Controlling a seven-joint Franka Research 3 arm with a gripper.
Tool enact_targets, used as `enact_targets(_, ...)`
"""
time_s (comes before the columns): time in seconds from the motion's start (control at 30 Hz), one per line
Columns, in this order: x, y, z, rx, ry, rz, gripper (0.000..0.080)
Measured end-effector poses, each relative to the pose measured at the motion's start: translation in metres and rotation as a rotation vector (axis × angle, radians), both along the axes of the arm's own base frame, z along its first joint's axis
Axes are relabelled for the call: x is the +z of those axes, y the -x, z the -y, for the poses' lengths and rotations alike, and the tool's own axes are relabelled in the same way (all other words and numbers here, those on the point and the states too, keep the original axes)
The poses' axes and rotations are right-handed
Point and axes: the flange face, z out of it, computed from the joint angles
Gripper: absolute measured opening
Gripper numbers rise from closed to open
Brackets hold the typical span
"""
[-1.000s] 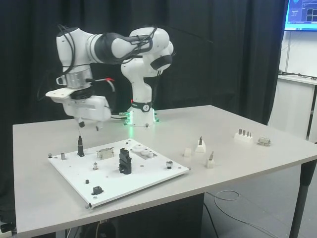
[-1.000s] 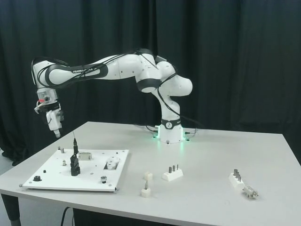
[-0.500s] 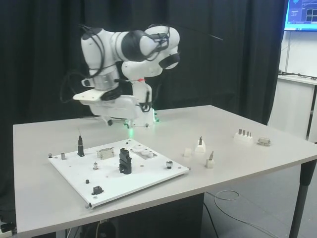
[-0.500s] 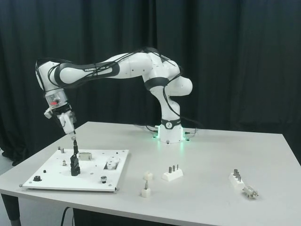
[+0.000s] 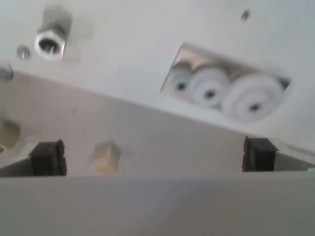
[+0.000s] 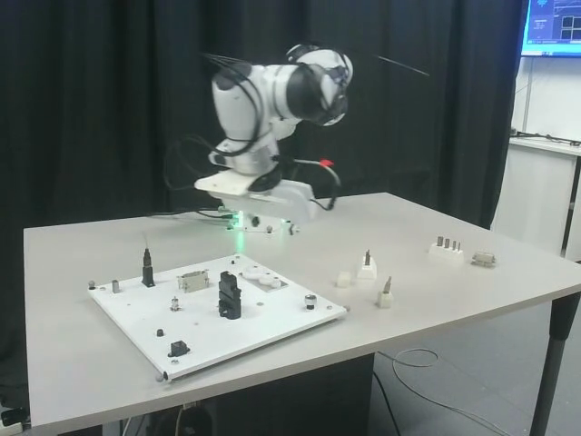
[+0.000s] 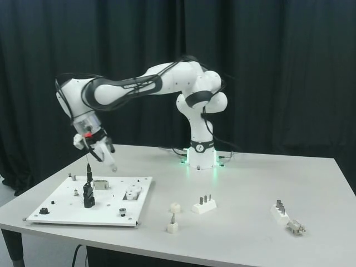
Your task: Pick square peg 2.
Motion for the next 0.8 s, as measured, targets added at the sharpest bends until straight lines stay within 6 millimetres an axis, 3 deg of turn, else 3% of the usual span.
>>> enact_targets(0.4, -0.015, -0.002, -0.091, 0.03, 0.0, -0.066, 0.08)
enact_targets(0.8, -0.02, 0.023, -0.174, 0.091, 0.029, -0.007, 0.08)
